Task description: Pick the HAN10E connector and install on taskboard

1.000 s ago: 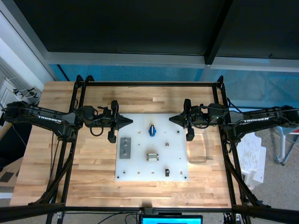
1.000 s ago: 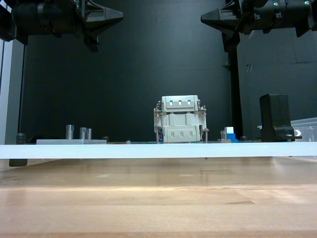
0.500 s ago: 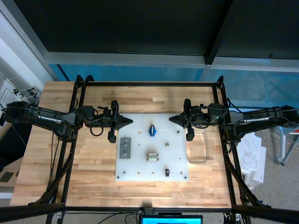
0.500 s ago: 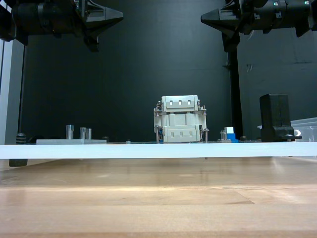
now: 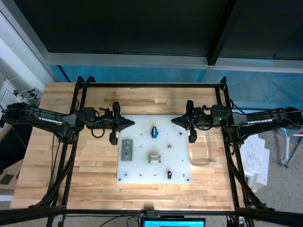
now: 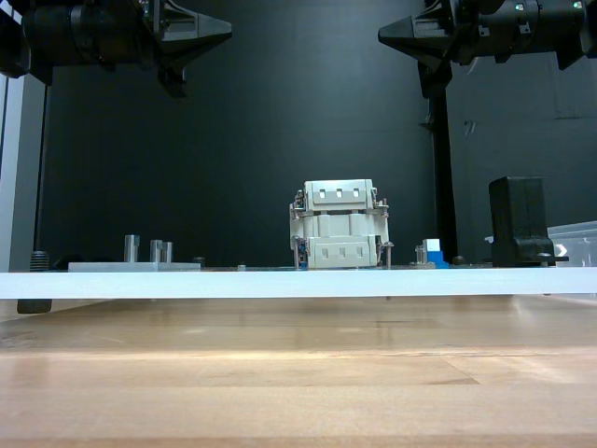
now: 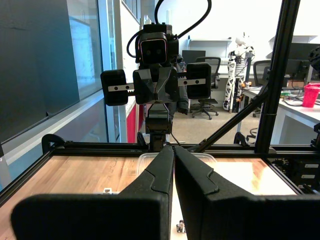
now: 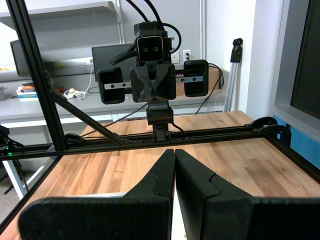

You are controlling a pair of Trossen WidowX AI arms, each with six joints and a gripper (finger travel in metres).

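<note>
We are holding our left pincer (image 5: 132,123) and right pincer (image 5: 173,120) pressed together, empty, high above the taskboard (image 5: 137,175). We think the job is finishing: the HAN10E connector (image 5: 154,160) is sitting mid-board.

Clear air over HAN10E connector (image 5: 154,159); left hand (image 5: 133,123), right hand (image 5: 172,120) high above taskboard (image 5: 142,171) flanks

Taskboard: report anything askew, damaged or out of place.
Nothing stands out. The HAN10E connector sits upright and square on the taskboard; the left claw and right claw hang shut, high above its far edge.
</note>
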